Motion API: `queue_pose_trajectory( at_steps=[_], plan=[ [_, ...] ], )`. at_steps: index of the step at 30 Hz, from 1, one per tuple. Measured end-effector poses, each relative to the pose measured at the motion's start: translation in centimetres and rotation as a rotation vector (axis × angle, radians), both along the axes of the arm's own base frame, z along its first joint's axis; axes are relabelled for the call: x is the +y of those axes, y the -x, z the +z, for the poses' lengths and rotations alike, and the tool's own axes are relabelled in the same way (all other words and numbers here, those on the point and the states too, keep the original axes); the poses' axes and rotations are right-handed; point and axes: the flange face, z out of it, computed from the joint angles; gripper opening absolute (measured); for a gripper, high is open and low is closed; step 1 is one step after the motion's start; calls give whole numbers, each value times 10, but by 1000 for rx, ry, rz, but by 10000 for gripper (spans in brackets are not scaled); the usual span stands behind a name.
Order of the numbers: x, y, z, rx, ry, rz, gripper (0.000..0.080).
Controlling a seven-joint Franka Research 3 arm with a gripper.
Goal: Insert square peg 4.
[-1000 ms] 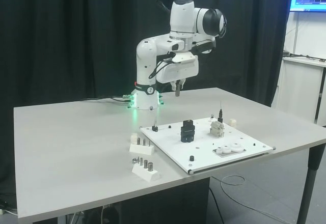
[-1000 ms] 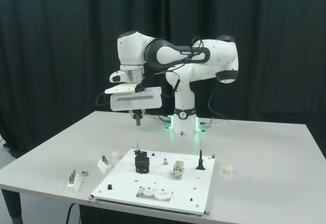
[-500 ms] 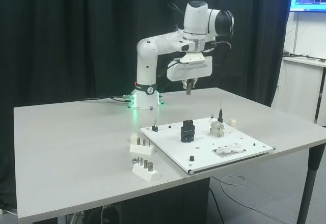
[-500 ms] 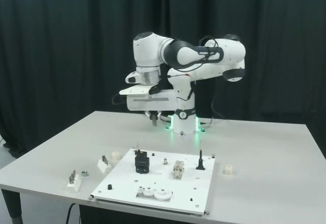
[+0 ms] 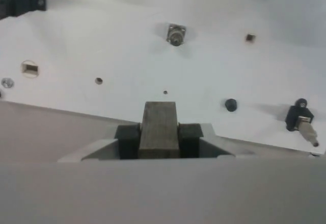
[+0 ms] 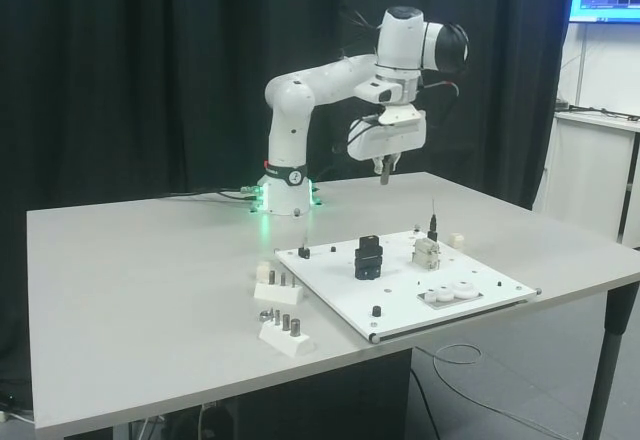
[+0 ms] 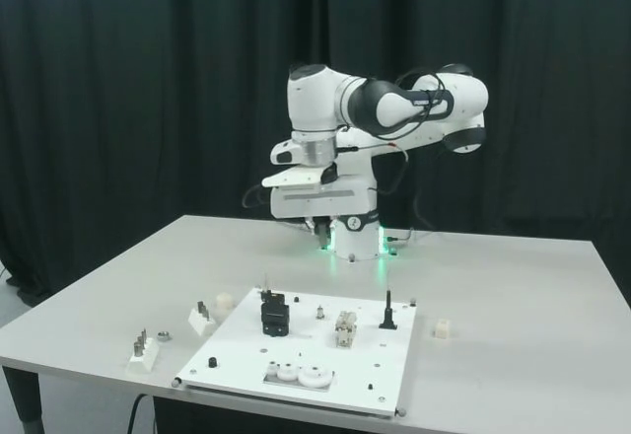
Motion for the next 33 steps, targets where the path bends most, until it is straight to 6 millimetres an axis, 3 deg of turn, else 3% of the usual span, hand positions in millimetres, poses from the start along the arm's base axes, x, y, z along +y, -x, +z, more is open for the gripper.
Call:
queue_pose_trajectory(
  at_steps=[14, 33],
  plan=[
    [35, 4, -21, -60, -31, 39, 155],
    [79, 4, -54, -25, 1, -44, 155]
  ],
)
